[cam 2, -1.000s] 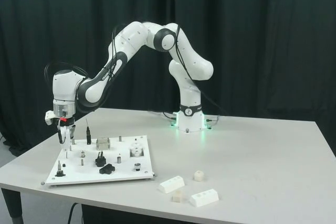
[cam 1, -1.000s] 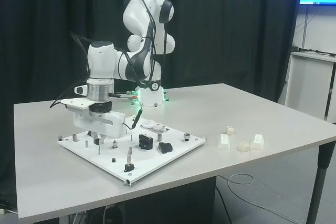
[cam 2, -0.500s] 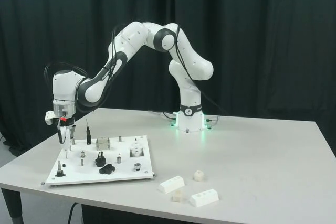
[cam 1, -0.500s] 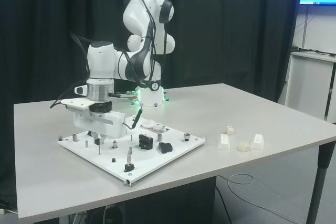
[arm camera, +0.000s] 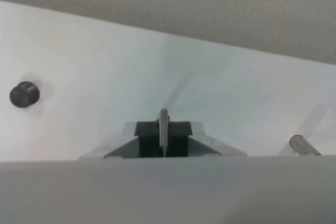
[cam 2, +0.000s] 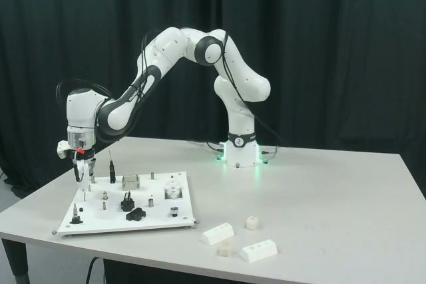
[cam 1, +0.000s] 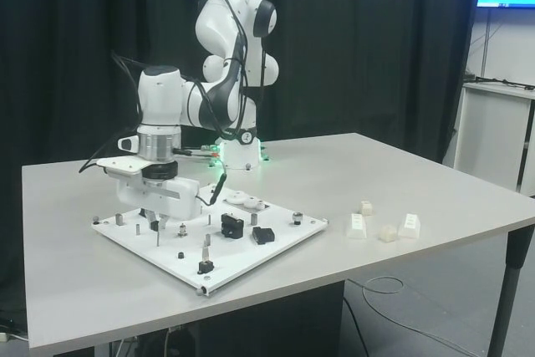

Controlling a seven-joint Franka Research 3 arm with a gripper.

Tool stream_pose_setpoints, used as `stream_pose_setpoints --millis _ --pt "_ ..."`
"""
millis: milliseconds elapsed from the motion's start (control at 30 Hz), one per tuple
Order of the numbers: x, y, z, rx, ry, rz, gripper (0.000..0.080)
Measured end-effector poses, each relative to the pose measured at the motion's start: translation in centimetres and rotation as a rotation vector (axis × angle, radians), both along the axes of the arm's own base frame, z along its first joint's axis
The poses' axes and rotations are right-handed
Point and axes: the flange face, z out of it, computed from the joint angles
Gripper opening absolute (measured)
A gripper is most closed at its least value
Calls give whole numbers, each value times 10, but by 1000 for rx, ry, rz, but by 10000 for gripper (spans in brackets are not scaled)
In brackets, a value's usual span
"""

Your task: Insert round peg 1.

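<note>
My gripper (cam 1: pixel 155 220) hangs over the far left part of the white board (cam 1: pixel 259 254) and is shut on a thin grey round peg (cam 1: pixel 156 234). The peg points straight down, with its tip close to the board surface; whether it touches I cannot tell. In the wrist view the peg (arm camera: pixel 163 121) stands upright between the two fingers of the gripper (arm camera: pixel 163 141), above bare board (arm camera: pixel 220 93). From the second room view the gripper (cam 2: pixel 83 174) holds the peg (cam 2: pixel 84 192) at the board's (cam 2: pixel 160 216) left edge.
Black fixtures (cam 1: pixel 231 224) (cam 1: pixel 263 234) and several short grey posts stand on the board. A black round knob (arm camera: pixel 24 94) and a grey post (arm camera: pixel 302 144) flank the gripper. White blocks (cam 1: pixel 357 226) (cam 1: pixel 409 225) lie on the grey table to the board's right. The arm's base (cam 1: pixel 238 155) stands behind.
</note>
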Motion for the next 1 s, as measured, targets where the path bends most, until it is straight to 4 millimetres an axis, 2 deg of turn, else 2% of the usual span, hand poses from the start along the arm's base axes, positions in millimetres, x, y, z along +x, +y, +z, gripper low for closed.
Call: stream_pose_setpoints --millis 1000 --pt "-1 0 -1 16 10 -3 28"
